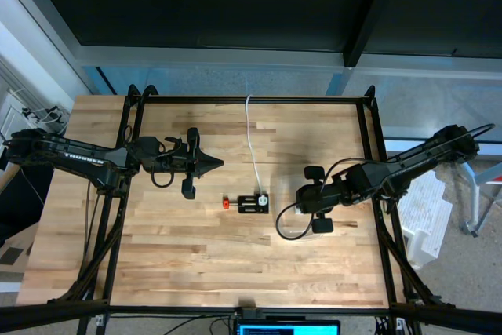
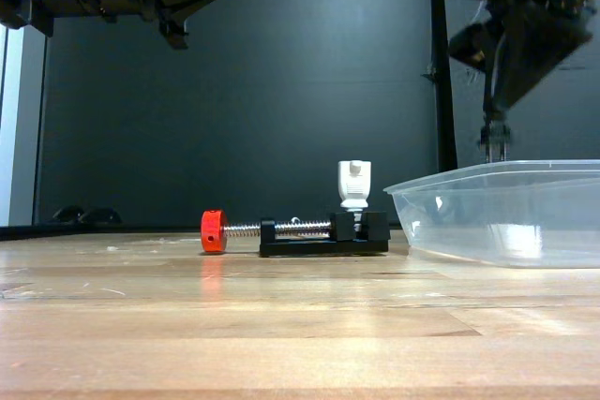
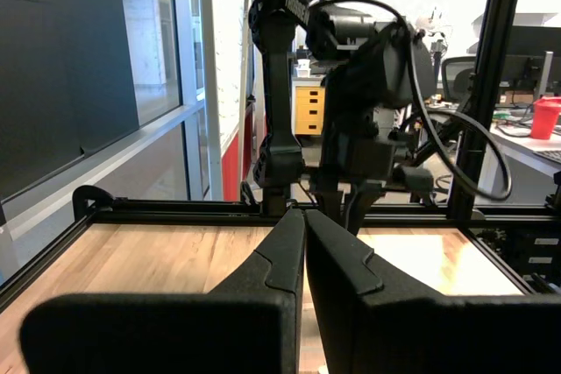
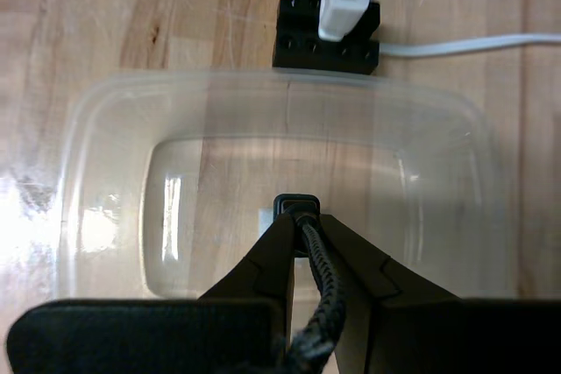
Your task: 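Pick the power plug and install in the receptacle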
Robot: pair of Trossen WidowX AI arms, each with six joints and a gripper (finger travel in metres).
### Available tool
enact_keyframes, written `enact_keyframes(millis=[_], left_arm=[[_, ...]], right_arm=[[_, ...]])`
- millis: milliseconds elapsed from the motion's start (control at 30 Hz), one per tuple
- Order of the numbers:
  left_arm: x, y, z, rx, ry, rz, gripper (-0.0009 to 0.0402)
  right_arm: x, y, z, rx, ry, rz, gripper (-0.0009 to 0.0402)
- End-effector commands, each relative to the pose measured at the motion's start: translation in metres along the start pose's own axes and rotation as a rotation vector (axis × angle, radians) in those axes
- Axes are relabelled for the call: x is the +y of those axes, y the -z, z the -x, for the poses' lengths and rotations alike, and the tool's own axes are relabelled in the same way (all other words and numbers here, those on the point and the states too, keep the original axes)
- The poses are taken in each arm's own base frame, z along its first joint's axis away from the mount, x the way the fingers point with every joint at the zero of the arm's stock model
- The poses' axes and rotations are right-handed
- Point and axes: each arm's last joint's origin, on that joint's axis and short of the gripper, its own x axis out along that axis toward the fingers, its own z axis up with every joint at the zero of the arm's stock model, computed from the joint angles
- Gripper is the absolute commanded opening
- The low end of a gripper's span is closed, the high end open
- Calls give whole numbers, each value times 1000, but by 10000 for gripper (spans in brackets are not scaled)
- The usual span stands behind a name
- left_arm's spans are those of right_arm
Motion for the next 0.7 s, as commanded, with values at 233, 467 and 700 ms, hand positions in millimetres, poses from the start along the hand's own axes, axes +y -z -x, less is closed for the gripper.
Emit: enact_keyframes(millis=[233,467,700], left_arm=[[0,0,0,0,0,0,0],[0,0,0,0,0,0,0],[0,0,0,0,0,0,0]], right_arm=[[-4,-10,3,-24,29,-20,0],[-8,-31,-5,-24,43,-48,0],[-13,-56,-16,-22,60,-55,0]])
